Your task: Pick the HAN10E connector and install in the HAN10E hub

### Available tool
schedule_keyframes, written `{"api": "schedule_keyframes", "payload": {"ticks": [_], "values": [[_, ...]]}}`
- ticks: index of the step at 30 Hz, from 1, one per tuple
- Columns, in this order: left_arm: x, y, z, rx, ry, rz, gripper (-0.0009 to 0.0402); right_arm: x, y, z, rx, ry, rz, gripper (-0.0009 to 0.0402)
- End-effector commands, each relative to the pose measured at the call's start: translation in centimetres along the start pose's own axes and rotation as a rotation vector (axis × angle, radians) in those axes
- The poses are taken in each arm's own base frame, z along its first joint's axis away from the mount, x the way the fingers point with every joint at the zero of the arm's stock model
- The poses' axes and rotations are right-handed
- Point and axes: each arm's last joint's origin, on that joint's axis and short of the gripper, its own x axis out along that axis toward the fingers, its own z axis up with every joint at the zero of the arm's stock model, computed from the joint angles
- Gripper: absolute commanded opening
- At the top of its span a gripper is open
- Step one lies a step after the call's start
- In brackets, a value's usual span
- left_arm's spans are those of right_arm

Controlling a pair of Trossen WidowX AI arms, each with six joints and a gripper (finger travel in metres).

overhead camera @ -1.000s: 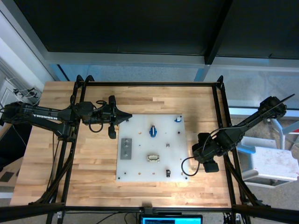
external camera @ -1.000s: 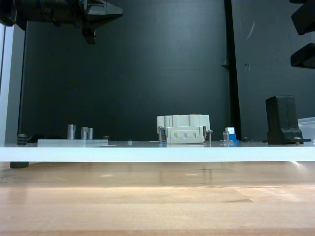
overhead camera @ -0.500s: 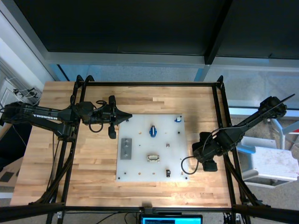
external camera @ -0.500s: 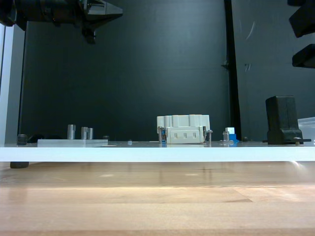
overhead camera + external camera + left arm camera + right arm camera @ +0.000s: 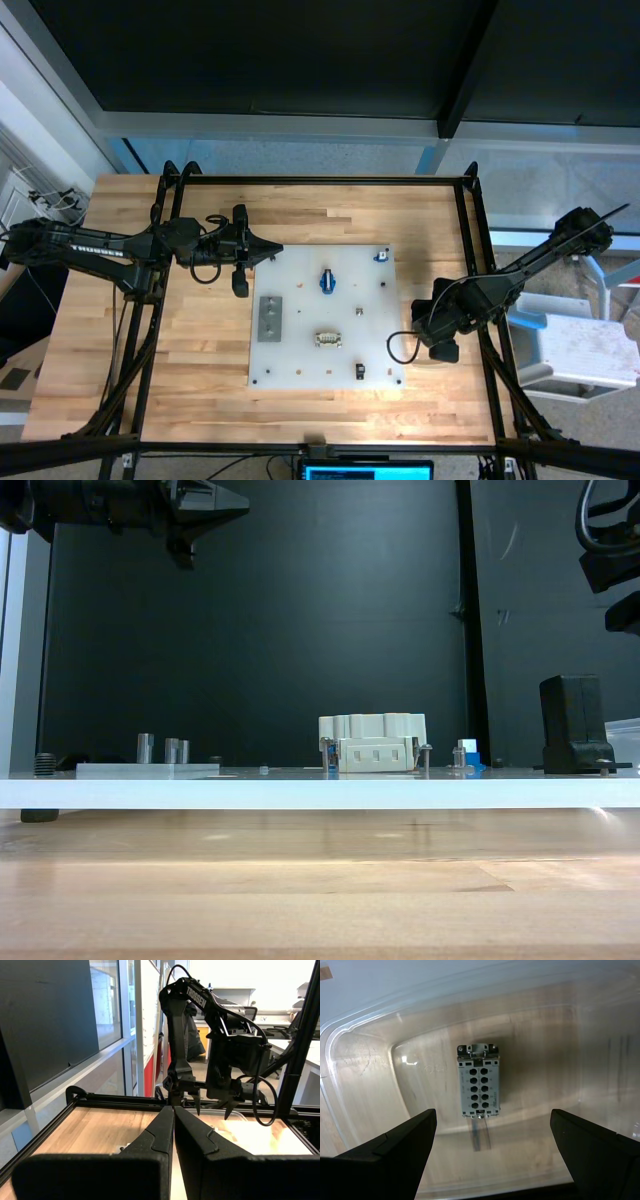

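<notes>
Right gripper (image 5: 444, 349), spread, has edged left above the HAN10E connector (image 5: 479, 1082) in its clear tray (image 5: 365, 1060): pick pending. Left gripper (image 5: 262, 250), pressed together, stays parked far-left.

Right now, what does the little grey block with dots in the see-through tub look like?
The HAN10E connector is a pale grey, plastic-looking block with two rows of five dark holes and silvery metal ends. It lies flat, holes facing up, alone on the floor of the clear tub. The open right gripper hangs above it, not touching. The left gripper is shut, far off by the white plate.
</notes>
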Motion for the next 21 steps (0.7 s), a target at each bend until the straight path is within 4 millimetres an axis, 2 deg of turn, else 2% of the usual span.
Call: {"api": "schedule_keyframes", "payload": {"ticks": [1, 10, 21], "values": [[0.0, 0.0, 0.0, 0.0, 0.0, 0.0, 0.0, 0.7, 0.1, 0.0, -0.007, -0.017, 0.017, 0.032], [0.0, 0.0, 0.0, 0.0, 0.0, 0.0, 0.0, 3.3, 0.2, -0.1, -0.036, -0.013, 0.013, 0.032], [0.0, 0.0, 0.0, 0.0, 0.0, 0.0, 0.0, 5.1, 0.1, -0.4, -0.035, -0.036, 0.031, 0.0311]]}}
